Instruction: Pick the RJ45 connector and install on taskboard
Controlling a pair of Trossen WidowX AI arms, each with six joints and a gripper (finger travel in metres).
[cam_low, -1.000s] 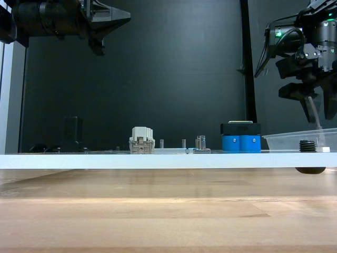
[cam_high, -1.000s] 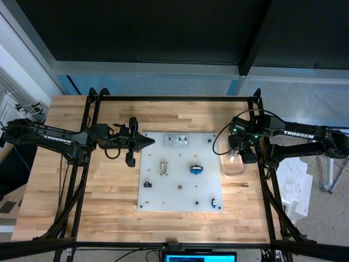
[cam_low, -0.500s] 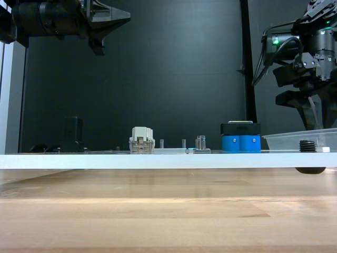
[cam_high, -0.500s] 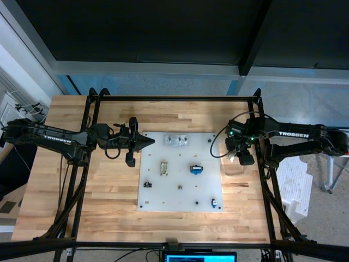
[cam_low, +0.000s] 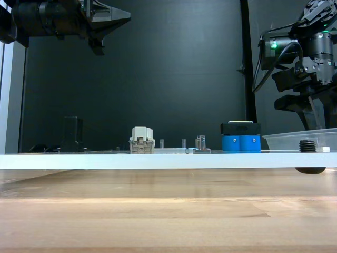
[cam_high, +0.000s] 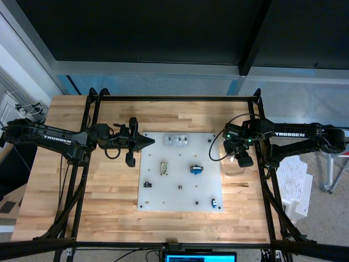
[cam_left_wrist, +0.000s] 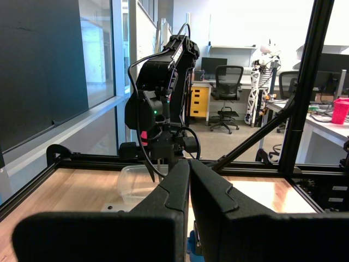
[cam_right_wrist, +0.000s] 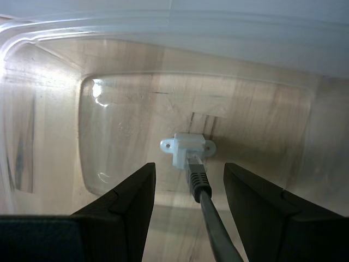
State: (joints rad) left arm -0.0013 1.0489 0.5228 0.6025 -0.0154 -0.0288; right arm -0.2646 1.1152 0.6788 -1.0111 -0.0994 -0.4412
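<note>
On the wooden table the white taskboard sat flat in the middle, with the clear tray just off its right edge. Left gripper hung high by the board's left edge, fingers pressed together on nothing. Right gripper pointed down into the tray, fingers spread apart. RJ45 connector, a small white piece on a dark cable, lay on the tray floor between those fingers, neither one touching it as far as I could see
</note>
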